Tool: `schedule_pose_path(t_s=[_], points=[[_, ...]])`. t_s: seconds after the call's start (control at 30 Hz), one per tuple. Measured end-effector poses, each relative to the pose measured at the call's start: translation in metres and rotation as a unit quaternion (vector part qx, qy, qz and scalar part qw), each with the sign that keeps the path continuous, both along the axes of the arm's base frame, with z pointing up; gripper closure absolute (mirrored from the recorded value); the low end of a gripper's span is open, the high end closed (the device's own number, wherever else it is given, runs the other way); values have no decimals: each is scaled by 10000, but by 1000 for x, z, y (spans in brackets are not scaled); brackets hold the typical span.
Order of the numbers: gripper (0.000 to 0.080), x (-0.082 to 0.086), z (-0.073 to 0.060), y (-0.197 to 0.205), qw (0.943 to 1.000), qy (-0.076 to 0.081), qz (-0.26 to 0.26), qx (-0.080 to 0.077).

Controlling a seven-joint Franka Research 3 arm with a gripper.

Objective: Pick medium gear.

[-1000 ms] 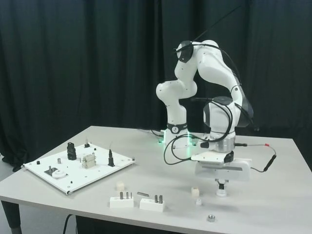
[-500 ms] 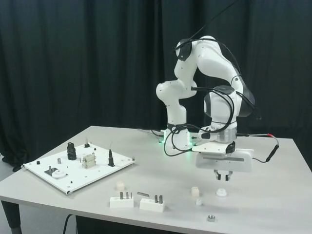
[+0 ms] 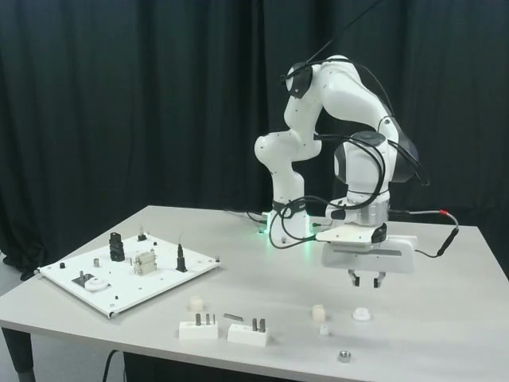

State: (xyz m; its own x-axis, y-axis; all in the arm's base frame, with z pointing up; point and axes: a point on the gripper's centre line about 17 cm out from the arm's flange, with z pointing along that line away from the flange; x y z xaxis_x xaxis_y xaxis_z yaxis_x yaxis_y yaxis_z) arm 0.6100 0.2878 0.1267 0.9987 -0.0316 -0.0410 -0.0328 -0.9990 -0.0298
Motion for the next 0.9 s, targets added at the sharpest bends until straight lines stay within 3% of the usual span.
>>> schedule_pose_path(t_s=[0.5,0.9], points=[[495,-1,6,-1,10000,-5,29,-48],[495,-13,12,-1,9998,170,36,-61]])
